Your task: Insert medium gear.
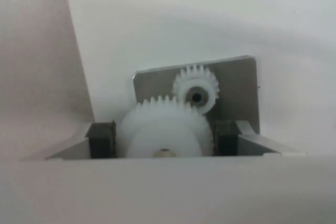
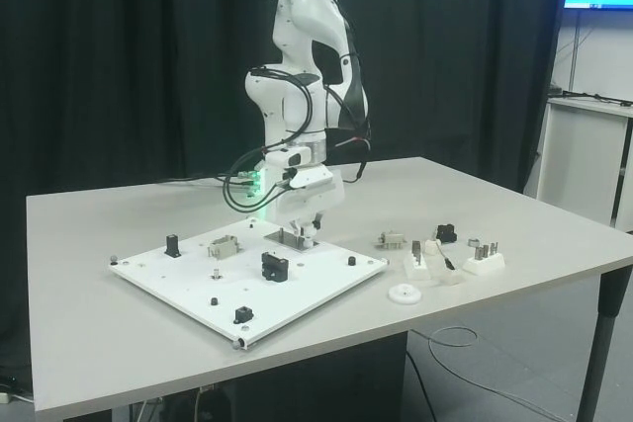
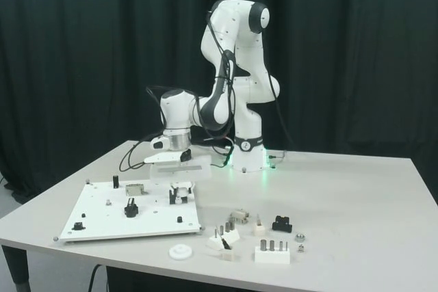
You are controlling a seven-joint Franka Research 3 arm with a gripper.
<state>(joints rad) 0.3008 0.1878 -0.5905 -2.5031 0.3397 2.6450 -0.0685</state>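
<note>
A spare gear (image 2: 403, 293) lies loose on the worktop (image 2: 119, 343). Further back, the fingers (image 1: 103, 139) clamp the medium gear (image 1: 165, 128) just over the grey plate (image 1: 239, 85), beside a small gear (image 1: 196, 88). Teeth clashing could jam it.

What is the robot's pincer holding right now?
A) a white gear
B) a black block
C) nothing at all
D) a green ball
A: in the wrist view the pincer has its fingers on either side of a white gear, just above the grey plate.
</note>
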